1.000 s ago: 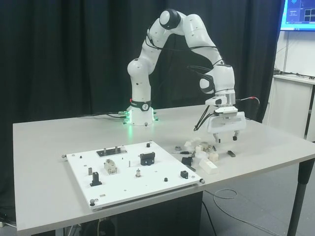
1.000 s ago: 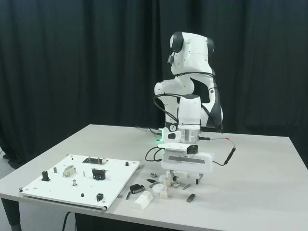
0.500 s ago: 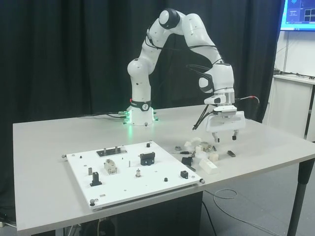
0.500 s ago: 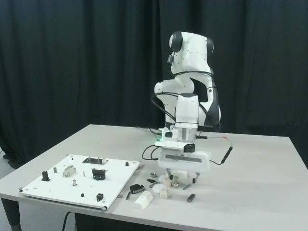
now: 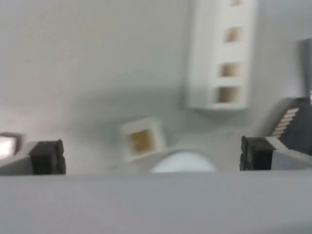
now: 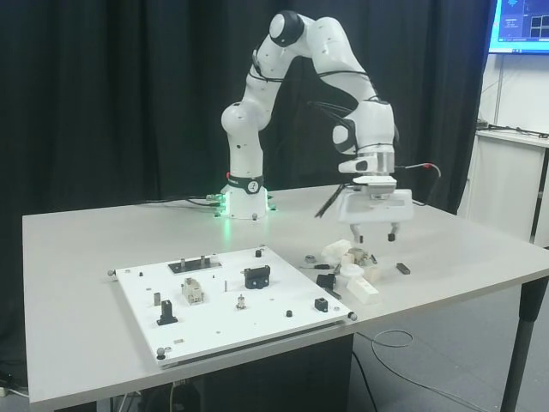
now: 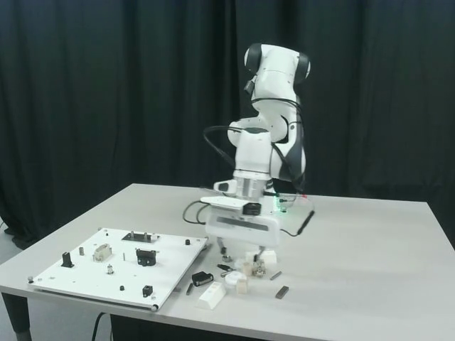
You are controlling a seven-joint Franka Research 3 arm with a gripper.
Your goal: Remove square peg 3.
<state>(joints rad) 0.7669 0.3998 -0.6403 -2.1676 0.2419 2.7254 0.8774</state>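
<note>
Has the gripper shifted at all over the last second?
Yes. The gripper has risen and swung toward the white board, away from the black peg lying on the table.

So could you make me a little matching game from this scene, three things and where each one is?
Things:
1. white board
2. gripper
3. green light

Places:
A. at the foot of the arm
B. above the heap of small parts, jaws open and empty
C. flat on the table, near its front edge

Pairs: 1-C, 2-B, 3-A

Even room light, blurred wrist view
</note>
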